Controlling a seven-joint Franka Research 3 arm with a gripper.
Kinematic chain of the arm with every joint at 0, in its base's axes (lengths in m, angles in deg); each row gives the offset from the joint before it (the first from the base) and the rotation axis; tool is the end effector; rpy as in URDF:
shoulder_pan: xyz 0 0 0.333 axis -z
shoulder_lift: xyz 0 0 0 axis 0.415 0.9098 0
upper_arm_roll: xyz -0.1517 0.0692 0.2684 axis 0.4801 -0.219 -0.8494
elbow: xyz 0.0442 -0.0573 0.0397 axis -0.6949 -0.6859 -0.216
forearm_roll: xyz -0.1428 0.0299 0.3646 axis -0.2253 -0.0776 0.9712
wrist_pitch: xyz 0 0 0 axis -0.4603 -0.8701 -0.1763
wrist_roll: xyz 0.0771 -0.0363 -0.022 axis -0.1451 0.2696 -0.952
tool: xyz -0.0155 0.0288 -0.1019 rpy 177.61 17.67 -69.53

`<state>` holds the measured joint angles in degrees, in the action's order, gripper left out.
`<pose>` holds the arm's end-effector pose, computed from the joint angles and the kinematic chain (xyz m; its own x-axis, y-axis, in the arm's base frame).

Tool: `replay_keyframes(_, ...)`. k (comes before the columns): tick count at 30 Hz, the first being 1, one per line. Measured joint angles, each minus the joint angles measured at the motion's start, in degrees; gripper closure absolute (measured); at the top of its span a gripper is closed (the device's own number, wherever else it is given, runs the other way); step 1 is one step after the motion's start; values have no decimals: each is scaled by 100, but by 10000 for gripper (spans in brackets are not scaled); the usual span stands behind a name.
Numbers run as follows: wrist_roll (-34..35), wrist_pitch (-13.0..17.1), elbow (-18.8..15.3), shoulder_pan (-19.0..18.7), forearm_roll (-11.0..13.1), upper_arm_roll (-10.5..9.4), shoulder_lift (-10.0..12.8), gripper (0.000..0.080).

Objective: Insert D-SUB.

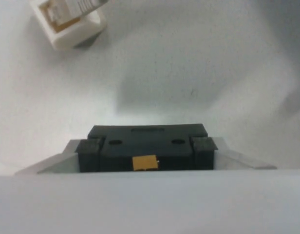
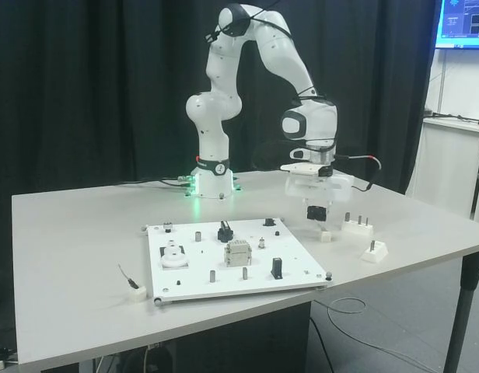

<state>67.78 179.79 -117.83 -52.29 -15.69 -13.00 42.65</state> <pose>0.4672 0.1360 0.2267 -0.0864 -0.9963 -0.0006 -0.9940 0.0862 -0.0678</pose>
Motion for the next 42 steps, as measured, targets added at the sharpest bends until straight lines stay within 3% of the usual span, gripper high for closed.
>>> replay_keyframes(34, 241, -181, 3, 41, 0, 6, -149, 417)
replay_keyframes(42, 361, -211, 52, 92, -7, 170, -218, 417)
